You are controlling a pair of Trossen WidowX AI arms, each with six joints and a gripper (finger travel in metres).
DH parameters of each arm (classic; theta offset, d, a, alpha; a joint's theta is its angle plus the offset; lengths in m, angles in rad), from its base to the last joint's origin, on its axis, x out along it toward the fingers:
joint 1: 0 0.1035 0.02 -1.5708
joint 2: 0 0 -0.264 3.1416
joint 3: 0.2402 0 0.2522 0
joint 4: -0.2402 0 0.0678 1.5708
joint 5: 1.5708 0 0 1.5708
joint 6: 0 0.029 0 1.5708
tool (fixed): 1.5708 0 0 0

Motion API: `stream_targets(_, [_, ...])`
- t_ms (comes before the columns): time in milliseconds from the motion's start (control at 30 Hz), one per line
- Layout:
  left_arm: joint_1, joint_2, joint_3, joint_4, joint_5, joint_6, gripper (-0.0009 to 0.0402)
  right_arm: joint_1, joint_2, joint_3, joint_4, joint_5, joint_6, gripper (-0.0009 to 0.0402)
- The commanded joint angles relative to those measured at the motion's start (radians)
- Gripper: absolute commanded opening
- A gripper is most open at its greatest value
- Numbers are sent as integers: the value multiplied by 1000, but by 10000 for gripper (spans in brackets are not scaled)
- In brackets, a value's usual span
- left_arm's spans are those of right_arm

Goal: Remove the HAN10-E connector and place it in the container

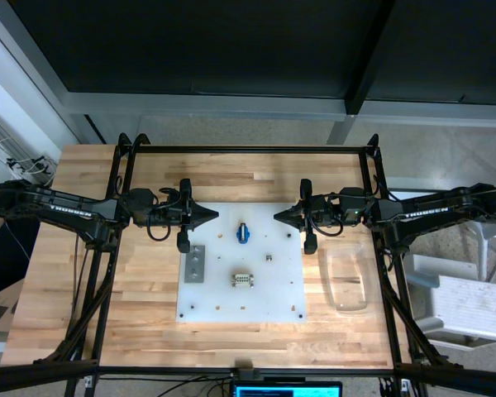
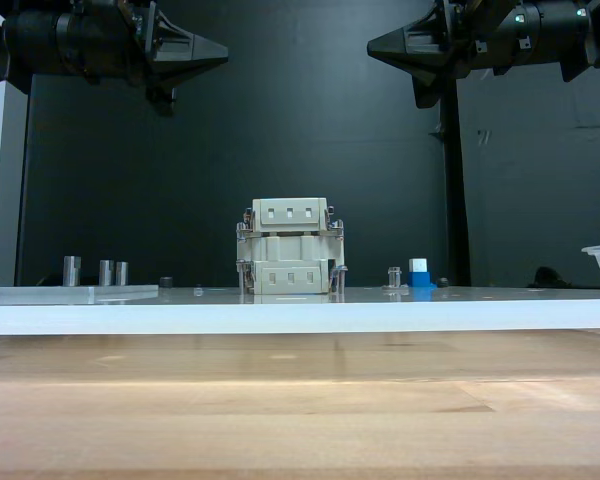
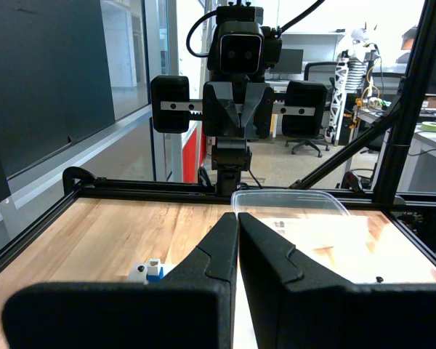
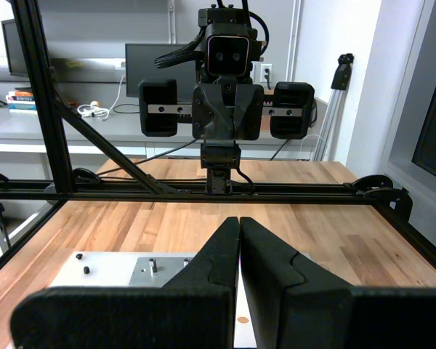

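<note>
The HAN10-E connector is a small grey-beige block standing on the white board, a little in front of the board's middle; the low view shows it upright. The clear container lies on the wood to the right of the board, and its rim appears in the left wrist view. My left gripper hovers shut above the board's back left corner, high over the table. My right gripper hovers shut above the back right, facing the left one. Neither touches anything.
A blue knob stands behind the connector near the board's back. A grey metal plate with two holes lies at the board's left. A small metal post stands right of centre. A black frame rings the table.
</note>
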State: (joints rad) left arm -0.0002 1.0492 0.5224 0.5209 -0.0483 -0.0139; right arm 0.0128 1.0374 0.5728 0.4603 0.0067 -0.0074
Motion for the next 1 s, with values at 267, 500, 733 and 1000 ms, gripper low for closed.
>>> stream_targets(267, [0, 0, 0, 0, 0, 0, 0, 1, 0, 0, 1, 0, 24, 0])
stream_targets(500, [0, 0, 0, 0, 0, 0, 0, 1, 0, 28, 0, -12, 85, 0])
stream_targets(733, [0, 0, 0, 0, 0, 0, 0, 3, 10, 114, -166, -11, 103, 0])
stream_targets(1000, [0, 0, 0, 0, 0, 0, 0, 8, 55, 244, -370, -9, 106, 0])
